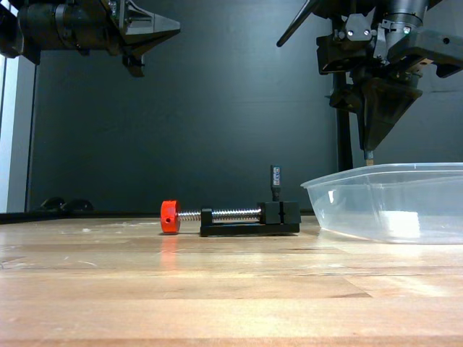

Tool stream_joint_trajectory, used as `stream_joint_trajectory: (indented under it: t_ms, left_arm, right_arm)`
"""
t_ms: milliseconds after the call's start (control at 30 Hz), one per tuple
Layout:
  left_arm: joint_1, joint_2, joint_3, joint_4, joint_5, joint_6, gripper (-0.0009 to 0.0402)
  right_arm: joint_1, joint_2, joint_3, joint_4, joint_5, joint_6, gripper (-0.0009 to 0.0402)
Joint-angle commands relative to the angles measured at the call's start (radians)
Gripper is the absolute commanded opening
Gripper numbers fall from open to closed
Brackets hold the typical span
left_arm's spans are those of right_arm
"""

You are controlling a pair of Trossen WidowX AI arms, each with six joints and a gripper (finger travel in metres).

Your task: Remove the USB-C connector from taskboard and place in the container

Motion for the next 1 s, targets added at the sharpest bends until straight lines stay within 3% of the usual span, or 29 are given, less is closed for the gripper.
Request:
stream_joint_trajectory:
  t_ms: [33,533,767,1000]
  left_arm:
    - [0.000,0.000,0.000,0.000,0.000,0.000,0.0000]
    - [0.000,0.000,0.000,0.000,0.000,0.000,0.0000]
    - [0.000,0.000,0.000,0.000,0.000,0.000,0.0000]
    - [0.000,0.000,0.000,0.000,0.000,0.000,0.0000]
  right_arm:
    - [0.001,0.005,0.000,0.001,0.001,0.018,0.0013]
    - [0.006,0.017,0.001,0.003,0.001,0.045,0.0127]
    - [0.006,0.015,0.019,-0.003,0.000,0.047,0.0151]
    - [0.005,0.005,0.024,-0.002,-0.001,0.050,0.0150]
